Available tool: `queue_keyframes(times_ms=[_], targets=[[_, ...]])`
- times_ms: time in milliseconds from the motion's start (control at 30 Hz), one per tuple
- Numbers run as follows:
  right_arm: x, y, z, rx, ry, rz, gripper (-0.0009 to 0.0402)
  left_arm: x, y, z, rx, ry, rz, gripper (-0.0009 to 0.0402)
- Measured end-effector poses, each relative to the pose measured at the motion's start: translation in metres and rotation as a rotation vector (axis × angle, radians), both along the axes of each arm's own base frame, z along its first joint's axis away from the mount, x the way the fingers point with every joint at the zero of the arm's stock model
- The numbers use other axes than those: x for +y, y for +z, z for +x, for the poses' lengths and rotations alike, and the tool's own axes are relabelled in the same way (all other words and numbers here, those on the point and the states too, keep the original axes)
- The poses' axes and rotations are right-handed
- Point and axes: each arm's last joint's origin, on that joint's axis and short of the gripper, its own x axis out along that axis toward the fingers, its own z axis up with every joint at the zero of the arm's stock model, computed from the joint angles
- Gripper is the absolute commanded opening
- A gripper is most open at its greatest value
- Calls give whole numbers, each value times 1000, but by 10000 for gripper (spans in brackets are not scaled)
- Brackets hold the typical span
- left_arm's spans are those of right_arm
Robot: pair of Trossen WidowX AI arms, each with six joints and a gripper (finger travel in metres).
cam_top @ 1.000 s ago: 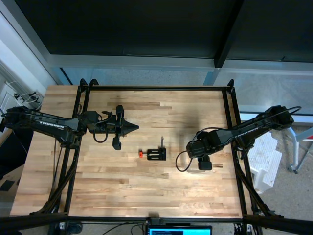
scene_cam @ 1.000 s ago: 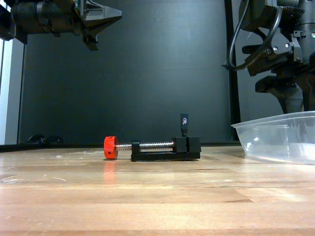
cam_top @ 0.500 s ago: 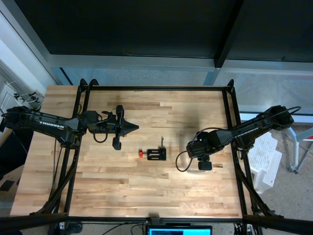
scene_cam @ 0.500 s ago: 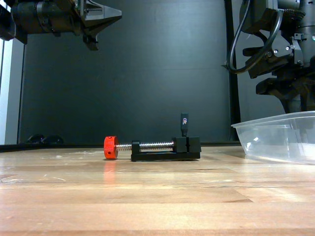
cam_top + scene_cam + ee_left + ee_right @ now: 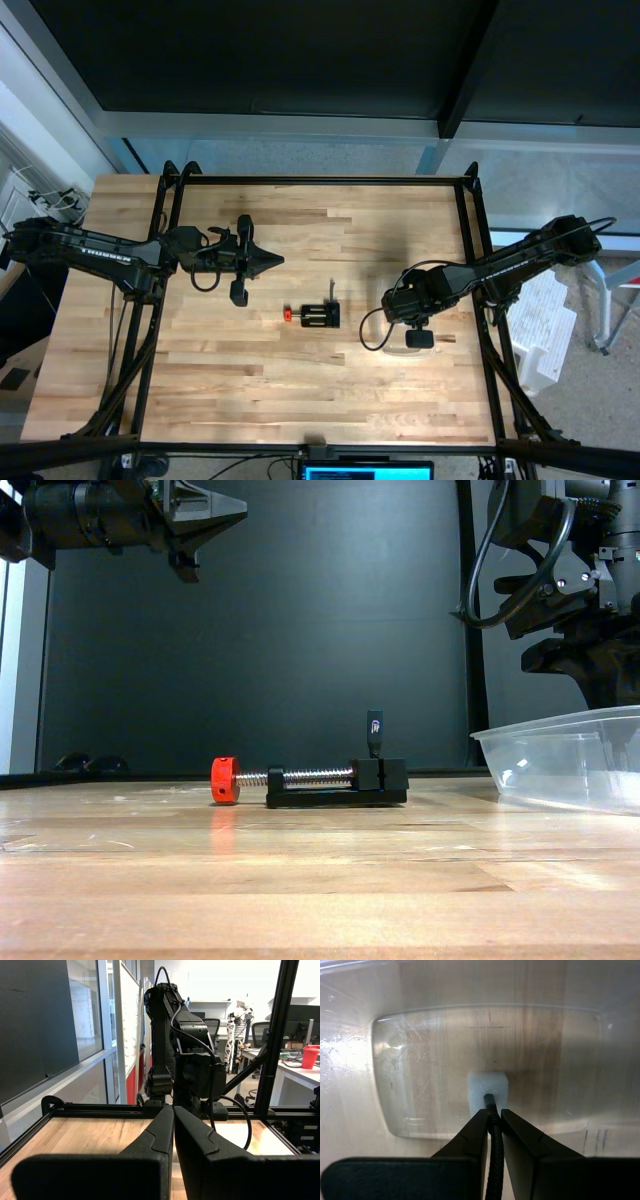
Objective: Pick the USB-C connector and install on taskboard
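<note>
Workshop table, high view: Your wooden table carries the taskboard near its centre. The right gripper points down well to the board's right. The left gripper hangs parked off to its left.
Left wrist view: The left gripper's jaws are pressed together on nothing, high above the wood.
Right wrist view: The right gripper is pinched on the thin black stem of the USB-C connector, whose tip sits in the white cube on the floor of the clear tray.
Risk, right wrist view: When you lift, the cube may ride up with the connector, since nothing holds it down. A grip on the stem alone could let the plug swivel and reach the taskboard crooked.
Low view: The tray wall screens the right fingertips and could snag them on your way out. Compared with a second ago, the right gripper sits a shade lower. The taskboard and left arm are unmoved.
</note>
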Motion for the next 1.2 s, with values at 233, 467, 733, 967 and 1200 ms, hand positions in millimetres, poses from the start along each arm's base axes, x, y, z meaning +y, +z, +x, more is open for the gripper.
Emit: queue_keyframes(times_ms=[233, 467, 733, 967, 1200], targets=[[0, 0, 0, 0, 2, 1, 2, 0, 0, 0, 1, 0, 0, 0], [0, 3, -1, -11, 2, 4, 0, 0, 0, 0, 0, 0, 0, 0], [-1, 13, -3, -16, 5, 4, 0, 0, 0, 0, 0, 0, 0, 0], [-2, 36, -6, -13, 7, 1, 0, 0, 0, 0, 0, 0, 0, 0], [-3, 66, -7, -29, 10, -4, 0, 0, 0, 0, 0, 0, 0, 0]])
